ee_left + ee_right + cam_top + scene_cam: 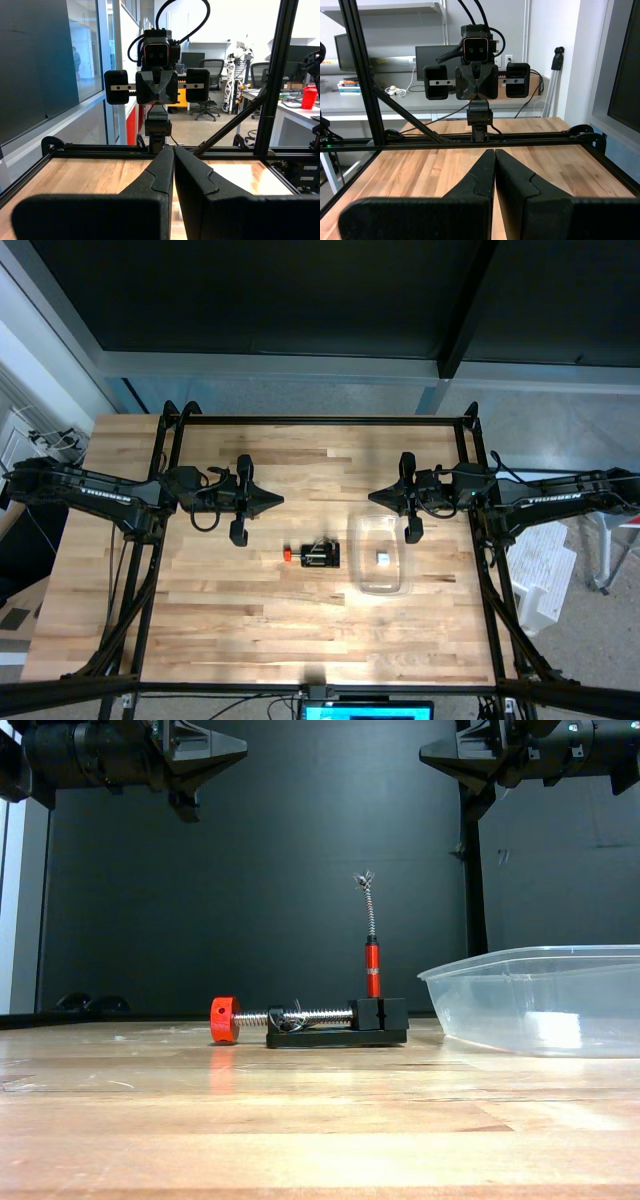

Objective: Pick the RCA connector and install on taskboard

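Note:
The taskboard (318, 555), a small black block with a red knob (224, 1019) at its left end, lies mid-table; its body (335, 1025) carries a silvery spring and an upright red pin. The RCA connector is not visible in any view. My left gripper (278, 500) hovers shut, high and to the back left of the taskboard, with nothing between its fingers (162, 170). My right gripper (372, 497) hangs shut at the same height, back right of the taskboard, fingers (482, 175) pressed together. The two grippers point at each other.
A clear plastic tray (362, 570) stands just right of the taskboard, under the right arm, with a small white square piece (382, 558) inside. A black frame rail (320, 421) runs along the table's back and sides.

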